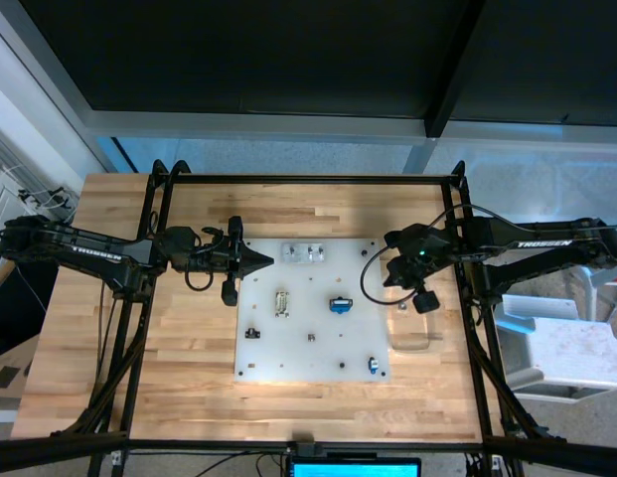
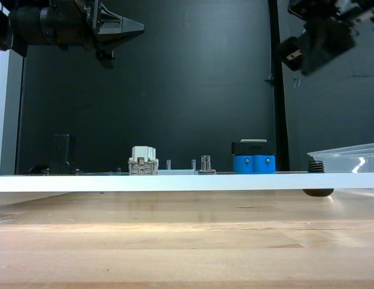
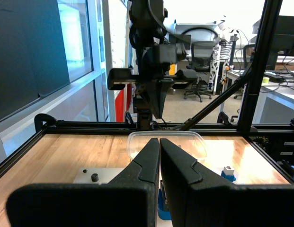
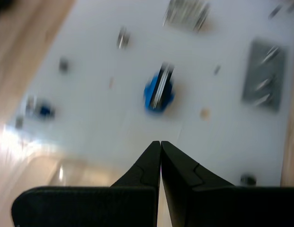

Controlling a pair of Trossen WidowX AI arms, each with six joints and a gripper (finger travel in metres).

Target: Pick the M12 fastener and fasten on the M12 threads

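High view: left pincer [image 1: 269, 261] closed, empty, at ten o'clock on board [image 1: 288, 343]; right pincer [image 4: 160, 142] closed, empty, at three o'clock by tray [image 1: 417, 344]; ribbed stud [image 2: 317, 167] bare; nut's place impossible to tell.

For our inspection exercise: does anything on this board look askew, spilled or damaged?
Nothing stands out on the white board; the stud is bare. Left gripper hangs over the board's left edge, right gripper above its right edge, both jaws shut.
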